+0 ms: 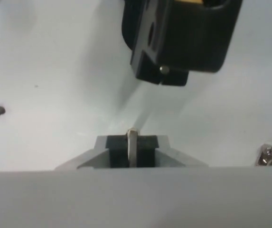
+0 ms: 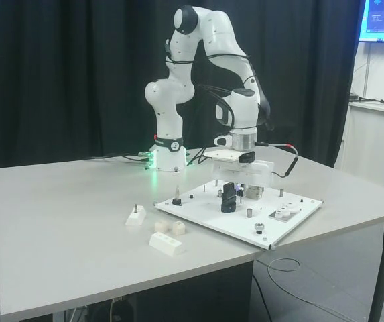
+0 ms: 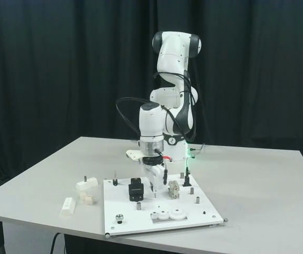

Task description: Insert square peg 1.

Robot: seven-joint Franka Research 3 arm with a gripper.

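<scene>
The square peg (image 1: 133, 148), a slim pale bar with flat sides, stands pinched between the black pads (image 1: 117, 151) of the gripper (image 1: 133, 152); the fingers sit narrow, clamped on it from both sides. In the wrist view the peg's end hangs just above the smooth white board (image 1: 55, 71), apart from the blocky black fixture (image 1: 183, 38), whose matte body has rounded corners and a small shiny screw head on its lower edge.

In the room views the gripper (image 3: 154, 182) hovers low over the white board (image 3: 125, 222), a flat square plate resting on the grey table (image 2: 64, 221). The black fixture (image 3: 136, 189) stands just beside the gripper. Thin upright pins (image 3: 197, 200) dot the board, and a white part with three rounded lobes (image 3: 167, 215) lies near its front edge. A short metal knob (image 3: 120, 217) sits near a corner.

Off the board, white blocks (image 2: 167, 236) with boxy forms lie on the table, one carrying a small post (image 2: 135, 215). The arm (image 2: 205, 40), glossy white with rounded joints, rises from a base lit green (image 2: 153, 161).
</scene>
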